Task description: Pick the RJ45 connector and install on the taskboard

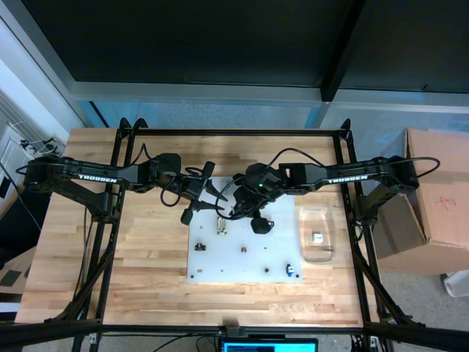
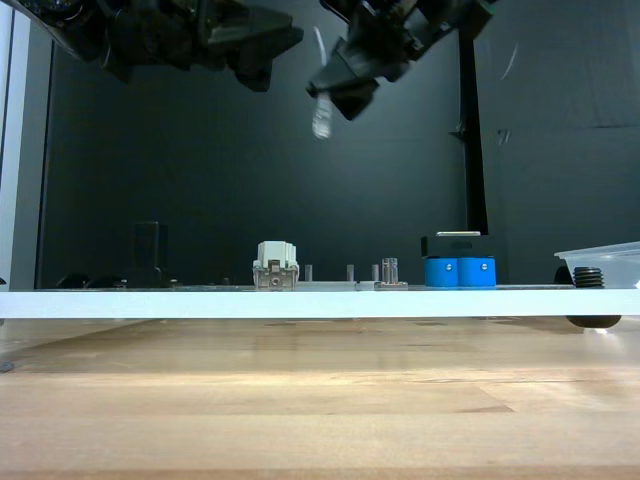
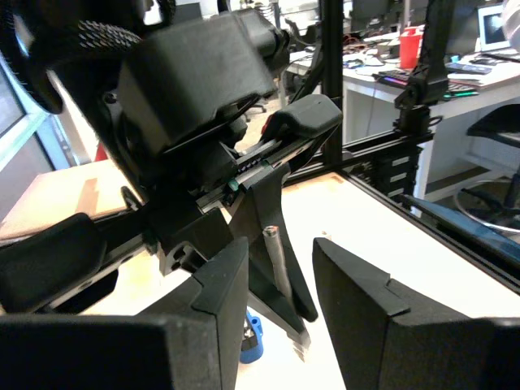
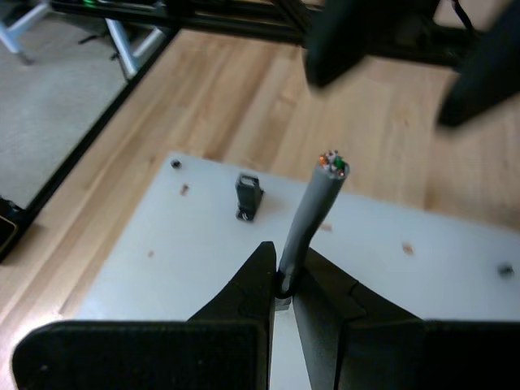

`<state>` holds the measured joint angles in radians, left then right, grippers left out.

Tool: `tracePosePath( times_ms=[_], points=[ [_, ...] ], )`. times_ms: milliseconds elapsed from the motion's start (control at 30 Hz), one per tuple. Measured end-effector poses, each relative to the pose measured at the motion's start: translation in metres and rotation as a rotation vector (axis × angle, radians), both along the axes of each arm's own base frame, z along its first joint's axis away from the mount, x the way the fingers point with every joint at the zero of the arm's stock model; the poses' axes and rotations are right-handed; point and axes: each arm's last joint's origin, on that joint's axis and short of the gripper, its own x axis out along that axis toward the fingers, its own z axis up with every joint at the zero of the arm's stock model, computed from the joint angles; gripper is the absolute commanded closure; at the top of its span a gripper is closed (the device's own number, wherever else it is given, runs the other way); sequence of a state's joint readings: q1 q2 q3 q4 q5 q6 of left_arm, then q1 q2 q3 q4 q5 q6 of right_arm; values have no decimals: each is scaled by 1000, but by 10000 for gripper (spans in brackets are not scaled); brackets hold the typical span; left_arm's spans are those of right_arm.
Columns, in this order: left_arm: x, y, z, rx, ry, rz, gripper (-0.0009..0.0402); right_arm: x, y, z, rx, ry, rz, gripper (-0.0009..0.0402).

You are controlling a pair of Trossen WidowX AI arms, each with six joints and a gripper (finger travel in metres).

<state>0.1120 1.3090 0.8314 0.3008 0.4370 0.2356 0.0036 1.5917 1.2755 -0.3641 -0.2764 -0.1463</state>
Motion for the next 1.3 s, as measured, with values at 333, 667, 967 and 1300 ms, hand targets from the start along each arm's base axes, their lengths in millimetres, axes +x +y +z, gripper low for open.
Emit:
tracePosePath(
  times_ms=[333,667,967,1300],
  points=[
    [1,6,0,38,2,220,281,-43,22,-3,-40,13,-171,394],
    [2,12,7,-139,-40,424,281,-84,62,-16,-27,27,-296,394],
    [2,11,8,-266,-32,436,281,-106,103,-18,-48,24,-338,394],
    [2,11,7,-265,-22,436,281,-138,133,-32,-1,22,-348,394]
  ],
)
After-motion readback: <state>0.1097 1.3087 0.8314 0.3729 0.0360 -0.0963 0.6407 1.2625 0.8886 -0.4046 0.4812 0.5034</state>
